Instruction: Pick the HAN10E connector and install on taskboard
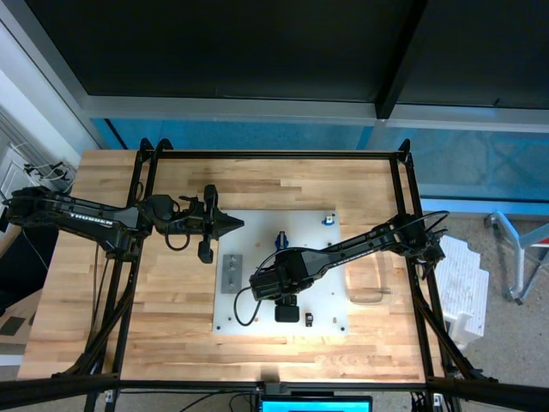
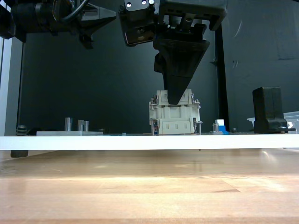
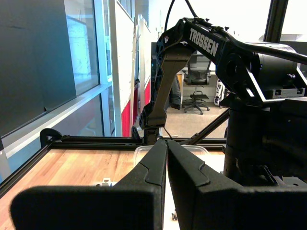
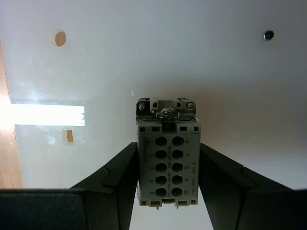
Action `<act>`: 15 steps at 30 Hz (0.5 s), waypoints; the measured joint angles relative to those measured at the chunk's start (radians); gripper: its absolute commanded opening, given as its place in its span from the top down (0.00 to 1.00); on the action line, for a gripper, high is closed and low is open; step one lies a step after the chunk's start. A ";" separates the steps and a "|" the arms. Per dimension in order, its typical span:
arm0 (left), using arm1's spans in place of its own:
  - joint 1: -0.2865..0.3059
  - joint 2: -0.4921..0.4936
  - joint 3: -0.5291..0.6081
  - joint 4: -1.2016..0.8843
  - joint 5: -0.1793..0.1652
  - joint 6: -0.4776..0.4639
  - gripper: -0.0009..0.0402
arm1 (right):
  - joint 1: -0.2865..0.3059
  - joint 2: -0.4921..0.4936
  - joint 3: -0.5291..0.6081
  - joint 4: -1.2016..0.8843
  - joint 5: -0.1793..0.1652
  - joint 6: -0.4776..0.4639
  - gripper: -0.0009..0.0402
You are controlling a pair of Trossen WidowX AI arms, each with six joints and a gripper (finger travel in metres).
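Note:
The HAN10E connector, a pale grey-beige block with two rows of dark holes, is pinched between my right gripper's fingers, which are shut on its long sides. In the low view the connector stands upright on the beige socket of the white taskboard, with the right gripper pointing straight down onto it. From above, the right gripper hides the connector over the taskboard. My left gripper hovers shut and empty at the board's far left edge, its fingers pressed together.
A grey metal block with pins lies on the board's left side. Blue parts stand behind the right gripper, and a small black block stands to its right. A clear plastic tray lies right of the board.

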 measured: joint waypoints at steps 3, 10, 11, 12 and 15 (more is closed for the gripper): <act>0.000 0.000 0.000 0.000 0.000 0.000 0.98 | 0.000 -0.005 -0.001 -0.002 0.000 0.000 0.64; 0.000 0.000 0.000 0.000 0.000 0.000 0.98 | 0.000 -0.018 -0.005 -0.018 -0.001 0.004 0.44; 0.000 0.000 0.000 0.000 0.000 0.000 0.98 | 0.000 -0.021 -0.005 -0.013 -0.001 0.005 0.41; 0.000 0.000 0.000 0.000 0.000 0.000 0.98 | 0.000 -0.024 -0.005 -0.010 -0.001 0.005 0.38; 0.000 0.000 0.000 0.000 0.000 0.000 0.98 | 0.000 -0.033 -0.003 -0.010 -0.003 0.005 0.28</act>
